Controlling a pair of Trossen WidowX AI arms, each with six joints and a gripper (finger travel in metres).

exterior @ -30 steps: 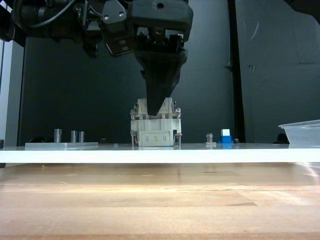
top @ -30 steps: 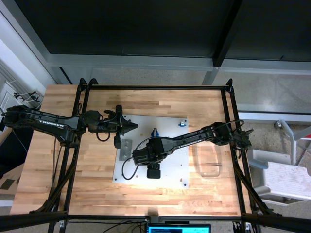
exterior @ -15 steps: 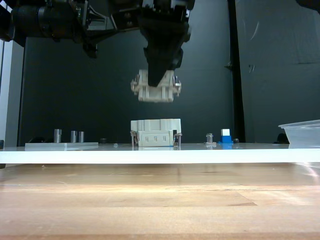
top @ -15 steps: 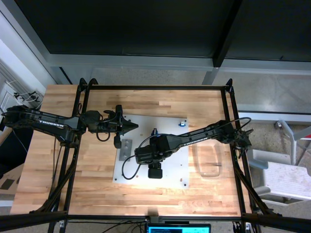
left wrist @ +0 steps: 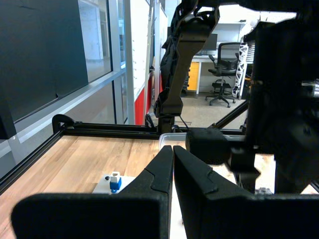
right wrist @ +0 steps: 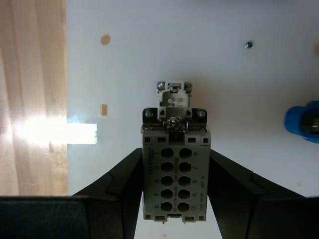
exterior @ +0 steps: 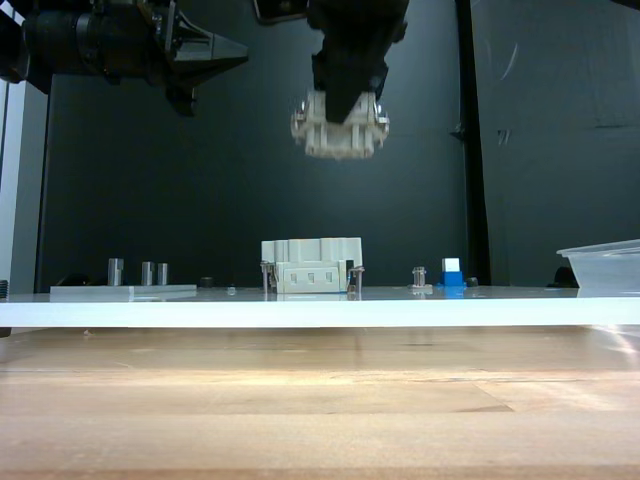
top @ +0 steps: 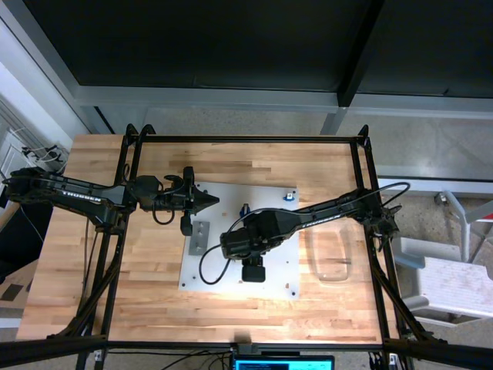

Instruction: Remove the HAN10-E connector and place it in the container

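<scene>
Beige HAN10-E connector (exterior: 340,130) hangs clenched in the right pincer (exterior: 345,100), well above its base (exterior: 310,265) on the white board (top: 279,271), so removal looks done. The carry to the container (top: 331,256) remains. The left pincer (top: 209,200), closed and empty, hovers over the board's left edge.

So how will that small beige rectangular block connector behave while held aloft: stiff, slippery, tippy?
Probably rigid: the beige block connector shows a hard moulded body with pin holes. It might pivot, since the right gripper pinches only its smooth side faces. It seems light, hanging roughly level above the white board. The left gripper hovers shut, apart at the left.
</scene>
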